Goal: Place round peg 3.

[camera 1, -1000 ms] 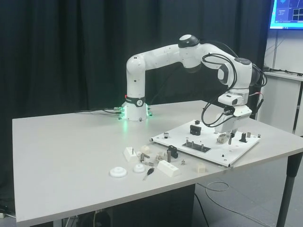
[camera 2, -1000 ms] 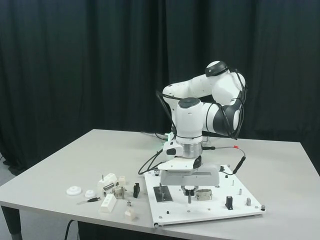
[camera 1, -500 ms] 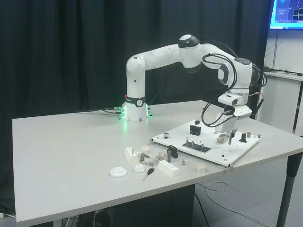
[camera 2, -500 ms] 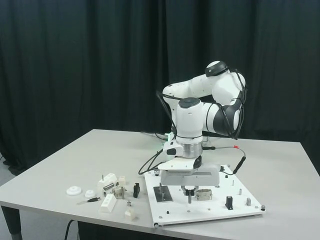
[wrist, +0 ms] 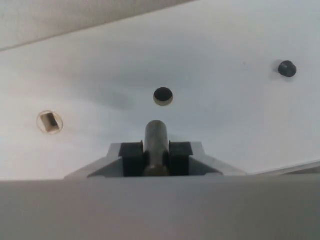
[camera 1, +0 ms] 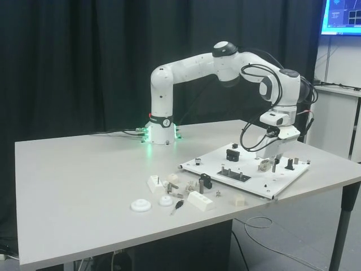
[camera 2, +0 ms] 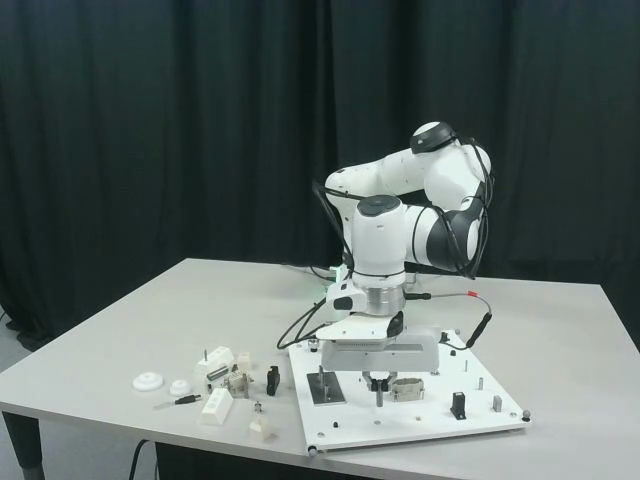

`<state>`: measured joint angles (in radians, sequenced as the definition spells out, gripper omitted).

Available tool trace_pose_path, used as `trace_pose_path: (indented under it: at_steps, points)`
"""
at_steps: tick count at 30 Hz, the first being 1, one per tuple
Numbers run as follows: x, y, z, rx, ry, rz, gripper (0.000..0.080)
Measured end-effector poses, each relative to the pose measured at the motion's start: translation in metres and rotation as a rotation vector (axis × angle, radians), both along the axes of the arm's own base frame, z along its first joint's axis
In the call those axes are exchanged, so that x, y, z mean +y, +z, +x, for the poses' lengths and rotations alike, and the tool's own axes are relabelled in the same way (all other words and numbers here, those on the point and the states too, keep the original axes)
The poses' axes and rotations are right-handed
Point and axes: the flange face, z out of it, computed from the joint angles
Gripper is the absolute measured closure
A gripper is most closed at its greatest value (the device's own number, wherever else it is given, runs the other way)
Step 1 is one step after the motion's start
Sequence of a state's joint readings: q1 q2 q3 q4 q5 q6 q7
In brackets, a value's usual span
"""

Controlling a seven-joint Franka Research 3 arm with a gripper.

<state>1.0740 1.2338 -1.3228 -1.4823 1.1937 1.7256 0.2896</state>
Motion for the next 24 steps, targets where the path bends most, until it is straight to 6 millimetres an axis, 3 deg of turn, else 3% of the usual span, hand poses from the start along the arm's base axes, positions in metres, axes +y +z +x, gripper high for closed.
trace_pose_path:
  at_steps: [17,24]
  points:
    - [0.000,0.001,0.001,-0.011,0.000,-0.003,0.0698]
    - [-0.012,0.007,0.005,-0.036,-0.014,-0.026,0.0698]
